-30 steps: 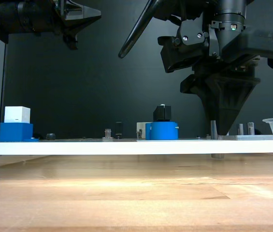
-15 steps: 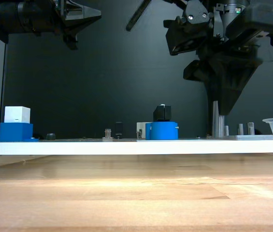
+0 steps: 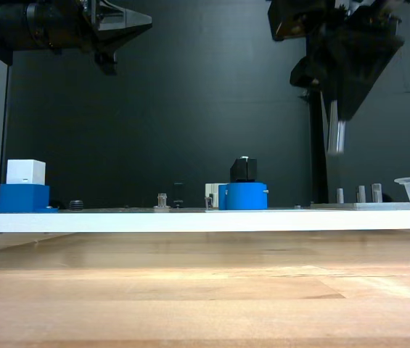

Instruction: Pick the 16mm cylinder and place it in the container

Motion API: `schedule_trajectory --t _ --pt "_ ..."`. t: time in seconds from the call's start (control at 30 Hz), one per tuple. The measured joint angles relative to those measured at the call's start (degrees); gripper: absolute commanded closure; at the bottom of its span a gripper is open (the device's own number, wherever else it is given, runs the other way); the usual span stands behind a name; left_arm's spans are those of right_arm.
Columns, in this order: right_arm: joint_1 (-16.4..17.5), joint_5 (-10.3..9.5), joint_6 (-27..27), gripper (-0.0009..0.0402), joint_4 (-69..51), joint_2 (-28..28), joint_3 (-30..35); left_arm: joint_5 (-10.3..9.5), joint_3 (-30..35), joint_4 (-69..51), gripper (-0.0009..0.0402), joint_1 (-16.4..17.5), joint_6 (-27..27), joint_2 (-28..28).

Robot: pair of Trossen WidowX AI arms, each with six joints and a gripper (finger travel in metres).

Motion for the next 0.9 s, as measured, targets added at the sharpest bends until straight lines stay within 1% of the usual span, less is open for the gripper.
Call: schedule_trajectory --t 0.13,0.53,0.83,0.9 --pt "0.0 0.0 0.3 0.0368 -0.3 -3.1 -1.6 -0.02 0.0 0.0 0.0393 0.0 0.0 0.0" --pt "-0.1 -0.02 5.1 0.0368 -0.3 -12.3 -10.1 0.0 0.0 0.0 0.0393 0.0 0.0 0.0" --pt "-0.2 0.02 9.8 0.0368 -0.5 -19.6 -17.2 0.0 0.0 0.0 0.0393 0.0 0.0 0.0" --pt "-0.2 0.35 10.8 0.0368 -0.5 -20.8 -18.5 -0.02 0.0 0.0 0.0393 0.0 0.0 0.0"
